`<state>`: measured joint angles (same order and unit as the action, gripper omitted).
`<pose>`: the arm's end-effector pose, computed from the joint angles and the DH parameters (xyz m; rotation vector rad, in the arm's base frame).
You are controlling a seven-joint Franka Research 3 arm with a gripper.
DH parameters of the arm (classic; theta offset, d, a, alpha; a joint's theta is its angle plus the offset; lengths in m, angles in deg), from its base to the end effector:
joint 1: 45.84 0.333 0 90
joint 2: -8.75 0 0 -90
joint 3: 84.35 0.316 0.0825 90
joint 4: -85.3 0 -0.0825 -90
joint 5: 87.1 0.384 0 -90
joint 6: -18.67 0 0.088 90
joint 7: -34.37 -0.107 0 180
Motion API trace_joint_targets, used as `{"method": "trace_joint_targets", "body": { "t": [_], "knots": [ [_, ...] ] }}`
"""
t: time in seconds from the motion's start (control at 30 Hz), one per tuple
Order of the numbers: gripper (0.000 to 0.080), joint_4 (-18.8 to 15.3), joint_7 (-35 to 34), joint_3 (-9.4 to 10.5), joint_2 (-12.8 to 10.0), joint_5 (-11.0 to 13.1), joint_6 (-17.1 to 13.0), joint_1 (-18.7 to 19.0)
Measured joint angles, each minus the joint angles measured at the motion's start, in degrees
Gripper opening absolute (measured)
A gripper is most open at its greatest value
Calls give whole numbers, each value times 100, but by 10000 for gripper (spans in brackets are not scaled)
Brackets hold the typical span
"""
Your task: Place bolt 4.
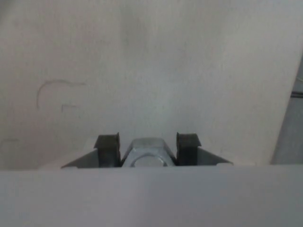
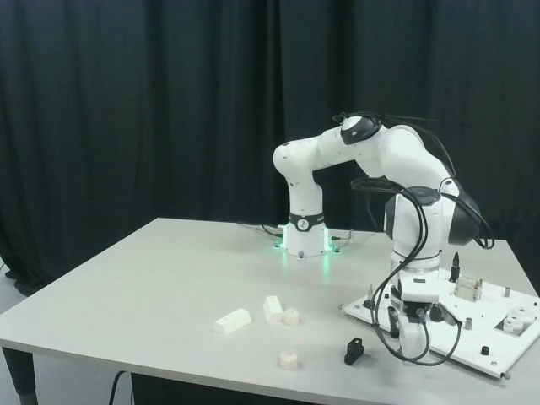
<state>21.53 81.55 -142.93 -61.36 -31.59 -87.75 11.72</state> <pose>0.6879 0.3287 0.2244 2.8049 1.3696 -0.0240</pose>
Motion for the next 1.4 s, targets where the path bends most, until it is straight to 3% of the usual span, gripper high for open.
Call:
{"method": "trace_joint_targets", "body": {
  "t": [0.53, 1.1, 1.13, 1.4],
  "knots": [
    [255, -57, 131, 262, -17, 0, -72, -137],
    [255, -69, 313, 361, -42, 0, -211, -170],
    [448, -69, 316, 361, -42, 0, -212, -171],
    [448, -66, 339, 350, -38, -3, -215, -173]
  ]
}}
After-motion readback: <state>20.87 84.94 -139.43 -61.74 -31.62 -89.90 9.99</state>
